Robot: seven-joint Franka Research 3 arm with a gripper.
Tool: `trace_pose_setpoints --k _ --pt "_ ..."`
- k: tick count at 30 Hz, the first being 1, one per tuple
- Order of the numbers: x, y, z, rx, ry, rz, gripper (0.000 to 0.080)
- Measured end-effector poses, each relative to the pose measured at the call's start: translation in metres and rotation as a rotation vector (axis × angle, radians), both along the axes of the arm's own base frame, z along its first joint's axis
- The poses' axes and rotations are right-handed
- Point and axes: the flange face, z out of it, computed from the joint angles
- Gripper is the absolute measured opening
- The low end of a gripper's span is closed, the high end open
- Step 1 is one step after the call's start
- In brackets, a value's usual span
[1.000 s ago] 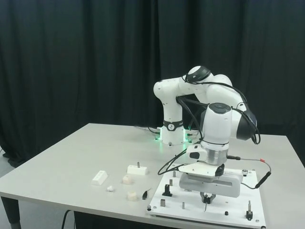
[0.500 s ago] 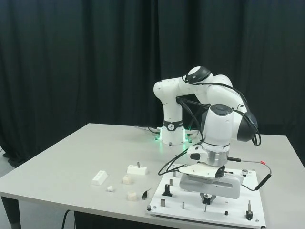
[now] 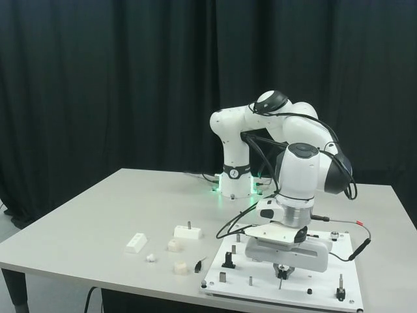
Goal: Insert round peg 1.
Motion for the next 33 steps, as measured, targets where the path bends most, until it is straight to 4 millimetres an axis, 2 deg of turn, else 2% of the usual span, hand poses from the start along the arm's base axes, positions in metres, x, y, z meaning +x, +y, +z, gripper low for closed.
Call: trace_pose_setpoints --k 11,29,30,33 --pt "0.0010 -0.0012 -0.0053 0.006 -0.002 -0.008 0.0031" --pt "-0.0002 0.0011 -0.0012 -0.025 -0.005 0.008 0.0031" --pt "-0.0003 0.0013 0.0000 -0.028 -0.006 0.009 0.0322" --pt "-0.0003 0.0011 0.0040 -0.035 -0.007 0.013 0.0322"
